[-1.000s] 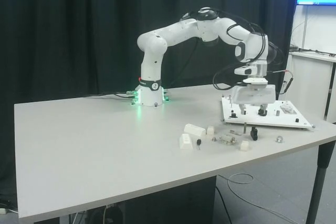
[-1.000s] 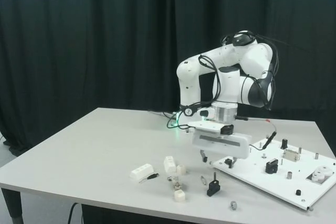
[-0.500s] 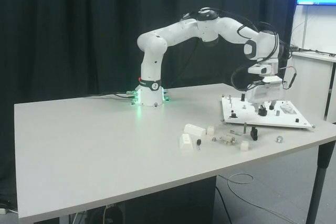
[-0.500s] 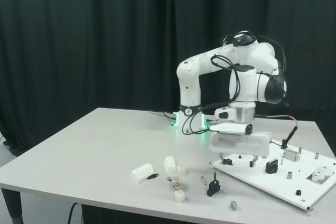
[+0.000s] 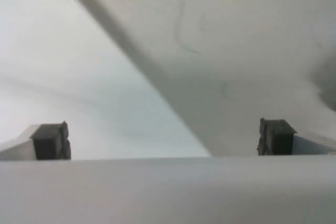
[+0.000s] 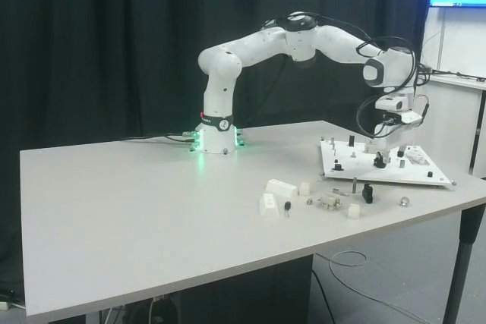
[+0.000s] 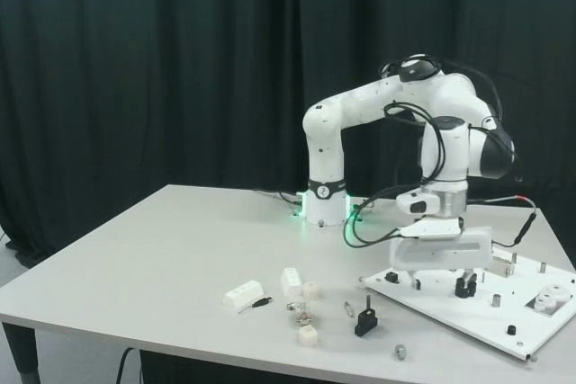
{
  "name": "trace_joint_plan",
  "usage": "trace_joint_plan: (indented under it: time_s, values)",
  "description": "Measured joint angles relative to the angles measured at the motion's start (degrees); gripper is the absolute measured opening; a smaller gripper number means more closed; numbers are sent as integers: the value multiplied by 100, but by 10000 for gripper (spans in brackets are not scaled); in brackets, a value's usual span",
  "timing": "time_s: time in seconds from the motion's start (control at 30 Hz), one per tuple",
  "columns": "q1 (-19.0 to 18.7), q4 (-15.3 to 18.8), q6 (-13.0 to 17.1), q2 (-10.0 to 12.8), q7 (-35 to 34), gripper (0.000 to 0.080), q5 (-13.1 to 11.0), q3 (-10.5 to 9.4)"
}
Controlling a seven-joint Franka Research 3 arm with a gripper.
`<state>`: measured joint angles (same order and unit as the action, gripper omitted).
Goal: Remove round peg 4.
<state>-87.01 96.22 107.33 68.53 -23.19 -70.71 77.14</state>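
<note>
Wrist view, open claw [image 5: 163, 139] over white board [image 5: 247, 51], peg perhaps hidden.

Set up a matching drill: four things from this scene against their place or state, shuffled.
1 robot's hand
2 white flat peg board
3 small black upright part
4 white arm's base

a glows green
b lies on the grey table, holding pegs
c open, over the board
d stands on the table, off the board

Pairs: 1-c, 2-b, 3-d, 4-a
</note>
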Motion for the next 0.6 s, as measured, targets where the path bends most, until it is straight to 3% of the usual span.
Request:
trace_joint_plan:
  time_s: [0.6]
  values:
    - [-194, -337, -208, 1, 1, 800, 34, -199]
